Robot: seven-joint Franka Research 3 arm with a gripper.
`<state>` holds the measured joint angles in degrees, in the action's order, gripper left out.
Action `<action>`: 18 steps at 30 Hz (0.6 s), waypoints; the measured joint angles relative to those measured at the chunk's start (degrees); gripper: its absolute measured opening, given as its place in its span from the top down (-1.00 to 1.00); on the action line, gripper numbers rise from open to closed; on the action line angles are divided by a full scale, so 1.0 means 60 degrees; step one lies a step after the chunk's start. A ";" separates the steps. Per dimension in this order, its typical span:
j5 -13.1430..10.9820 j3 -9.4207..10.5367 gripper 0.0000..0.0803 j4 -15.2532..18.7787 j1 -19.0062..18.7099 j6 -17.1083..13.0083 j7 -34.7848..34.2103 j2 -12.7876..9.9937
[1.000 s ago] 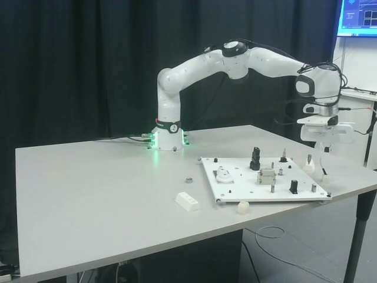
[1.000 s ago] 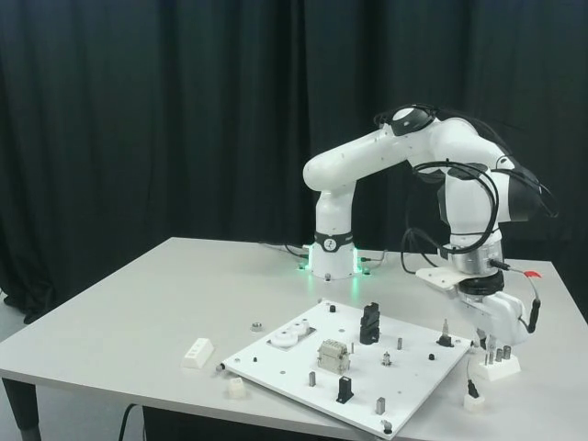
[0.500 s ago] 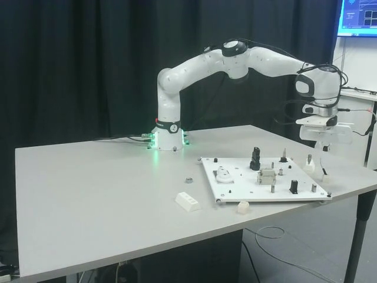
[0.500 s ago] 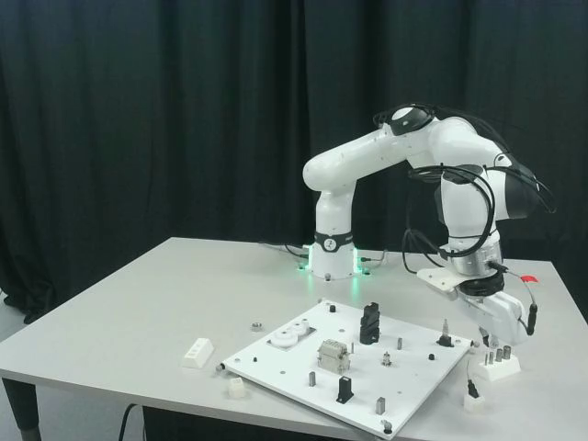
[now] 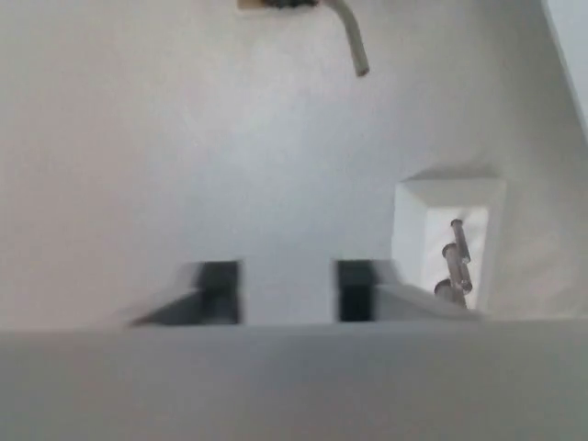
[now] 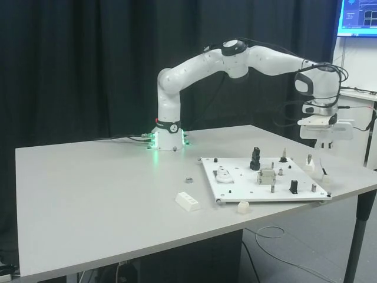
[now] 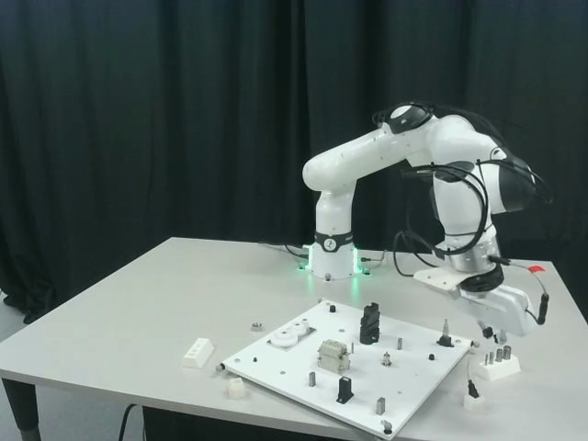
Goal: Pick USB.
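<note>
A small black plug, which may be the USB [image 7: 473,390] [image 6: 325,173], stands in a white holder near the table's right edge, with a thin cable rising from it. My gripper [image 7: 487,333] [image 6: 323,145] hangs above that corner, over a white block with metal pins [image 7: 496,363] [image 5: 448,246]. In the wrist view my gripper [image 5: 287,292] is open, its black fingers [image 5: 220,292] apart with bare table between them. The pin block lies just beside one finger. A thin cable end [image 5: 354,46] shows further off; the plug itself is cut off at the edge.
A white board [image 6: 235,190] [image 7: 276,363] carries several small black and grey parts. A white block [image 6: 187,201] [image 7: 197,350], a small white piece [image 6: 242,207] [image 7: 237,390] and a ring [image 6: 189,178] lie on the grey table beside it. The table edge is close by.
The gripper has risen a little above the table's right corner and shifted slightly. The objects on the table have not moved.
</note>
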<state>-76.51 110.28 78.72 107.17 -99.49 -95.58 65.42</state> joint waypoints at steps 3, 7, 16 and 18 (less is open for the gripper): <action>0.0004 -0.0148 0.28 0.0000 -0.0007 0.0000 0.0029 -0.0004; 0.0039 -0.0391 0.28 0.0008 -0.0024 0.0000 0.0368 -0.0005; 0.0098 -0.0870 -0.84 0.0199 -0.0072 0.0000 0.0368 -0.0006; 0.0112 -0.0924 -0.96 0.0258 -0.0078 -0.0015 0.0262 -0.0006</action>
<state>-75.83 104.73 80.27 106.70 -99.58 -94.01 65.38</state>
